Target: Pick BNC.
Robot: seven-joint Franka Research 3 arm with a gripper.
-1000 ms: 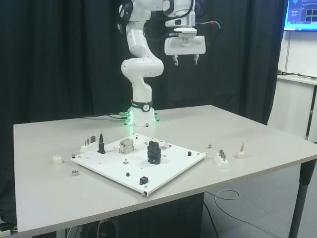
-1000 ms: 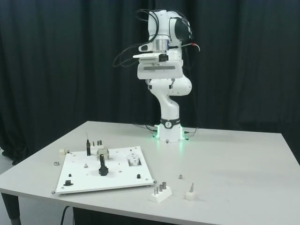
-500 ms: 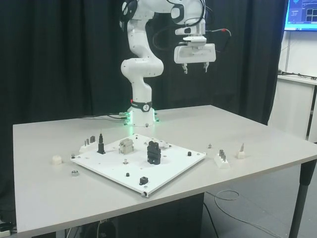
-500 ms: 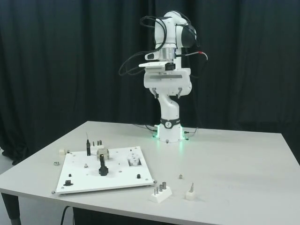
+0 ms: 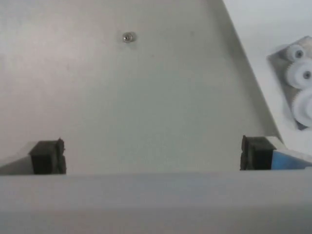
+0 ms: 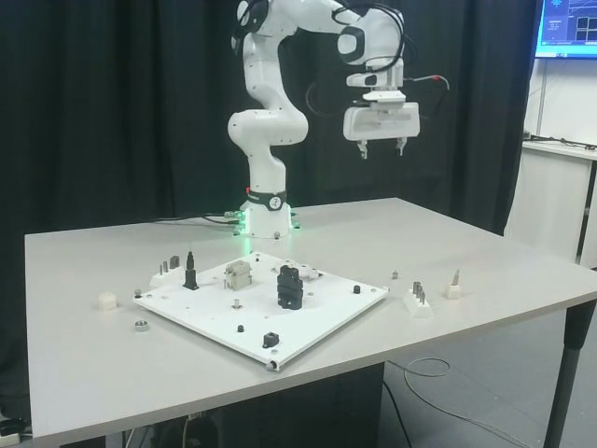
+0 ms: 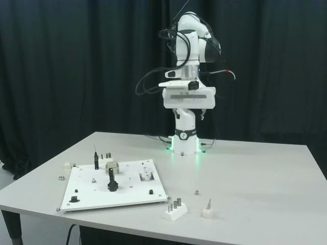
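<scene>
While you watch, note that the pincer [image 6: 381, 148] has swung sideways and dropped a little over the last second, away from above the white board [image 6: 317, 322]. Its fingers stand apart and hold nothing, high over bare tabletop [image 6: 392, 233]. I judge the BNC to be the small stub [image 7: 197, 192] near the white block [image 7: 174, 212], still untouched; descent remains.
</scene>
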